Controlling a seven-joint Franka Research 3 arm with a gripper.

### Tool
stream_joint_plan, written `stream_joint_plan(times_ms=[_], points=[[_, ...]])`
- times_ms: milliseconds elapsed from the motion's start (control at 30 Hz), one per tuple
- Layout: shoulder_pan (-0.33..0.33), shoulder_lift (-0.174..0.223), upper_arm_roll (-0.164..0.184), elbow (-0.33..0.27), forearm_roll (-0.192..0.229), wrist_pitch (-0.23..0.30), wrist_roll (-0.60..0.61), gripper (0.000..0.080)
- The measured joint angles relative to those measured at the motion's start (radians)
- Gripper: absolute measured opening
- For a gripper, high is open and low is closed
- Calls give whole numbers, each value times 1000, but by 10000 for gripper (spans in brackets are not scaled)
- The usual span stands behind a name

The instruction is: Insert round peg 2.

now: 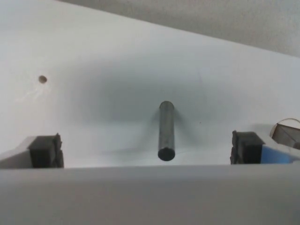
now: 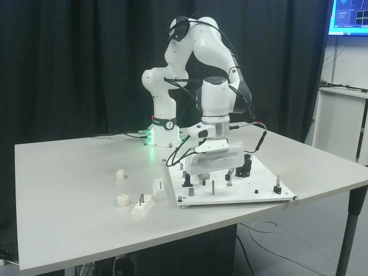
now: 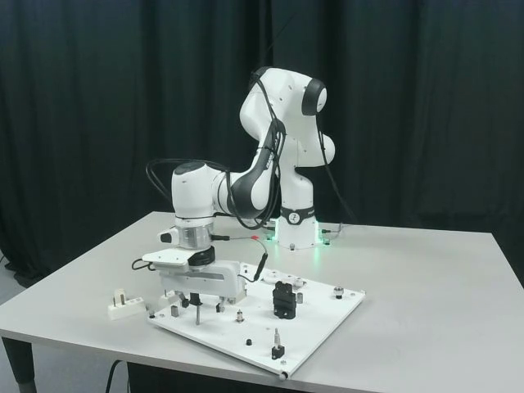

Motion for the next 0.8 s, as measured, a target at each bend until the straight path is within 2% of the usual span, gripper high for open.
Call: stream_joint_plan(times_ms=[800], points=[[0, -9, -13, 0, 0, 0, 17, 800]])
